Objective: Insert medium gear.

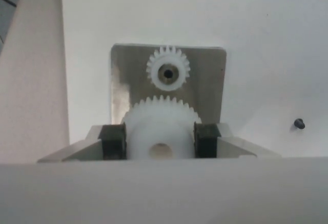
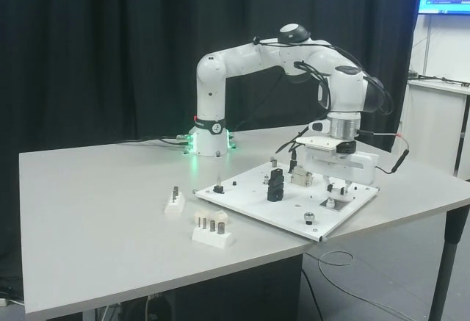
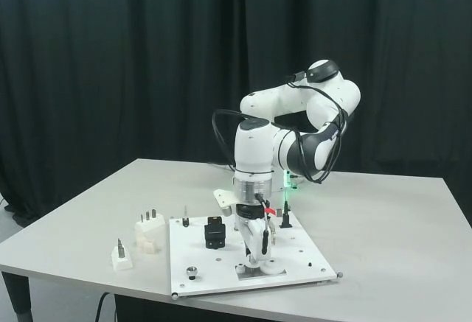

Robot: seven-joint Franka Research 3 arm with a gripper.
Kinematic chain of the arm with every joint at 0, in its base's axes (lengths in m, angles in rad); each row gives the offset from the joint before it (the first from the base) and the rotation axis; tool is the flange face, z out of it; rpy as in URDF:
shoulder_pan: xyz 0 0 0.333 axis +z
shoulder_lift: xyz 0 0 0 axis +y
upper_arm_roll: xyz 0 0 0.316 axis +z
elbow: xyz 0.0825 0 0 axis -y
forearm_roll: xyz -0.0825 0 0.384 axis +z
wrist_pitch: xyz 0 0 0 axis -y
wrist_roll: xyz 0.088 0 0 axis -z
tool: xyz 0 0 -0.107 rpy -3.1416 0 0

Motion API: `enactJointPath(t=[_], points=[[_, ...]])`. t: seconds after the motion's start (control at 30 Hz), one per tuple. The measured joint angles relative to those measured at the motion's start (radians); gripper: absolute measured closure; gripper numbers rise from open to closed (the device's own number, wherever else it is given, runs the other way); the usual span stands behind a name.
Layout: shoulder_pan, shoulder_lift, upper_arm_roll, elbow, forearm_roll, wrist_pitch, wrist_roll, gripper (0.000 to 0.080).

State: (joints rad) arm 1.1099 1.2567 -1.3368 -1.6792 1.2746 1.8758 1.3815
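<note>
The wide grey surface [image 2: 88, 203] carries the white seven-joint robot arm [image 2: 250, 53], whose base shows a green glow. In front of the base lies a flat white square assembly board [image 2: 253, 207] reaching to the surface's front edge. Beside the board stand two small white blocks with grey metal pegs [image 2: 211, 231], well apart from the arm. A black blocky fixture [image 2: 275, 185] stands upright on the board, near the arm's wrist.

The arm bends down over the board, and its end effector [image 1: 160, 141] hangs just above a grey metal plate [image 1: 205, 75] set into the board. The black pads [image 1: 113, 141] are closed narrowly on the white plastic medium gear [image 1: 161, 126], gripping it on opposite sides so that its toothed rim and centre bore show between them. The gear hangs over the plate; whether it touches the plate cannot be told. Just beside it, a smaller white toothed gear [image 1: 168, 68] sits on a peg on the plate.
</note>
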Motion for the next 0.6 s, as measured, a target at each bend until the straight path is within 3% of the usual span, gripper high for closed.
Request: enactJointPath(t=[0.6], points=[[-0.001,0.002,0.008,-0.009,0.008,0.008,-0.01,0.0522]])
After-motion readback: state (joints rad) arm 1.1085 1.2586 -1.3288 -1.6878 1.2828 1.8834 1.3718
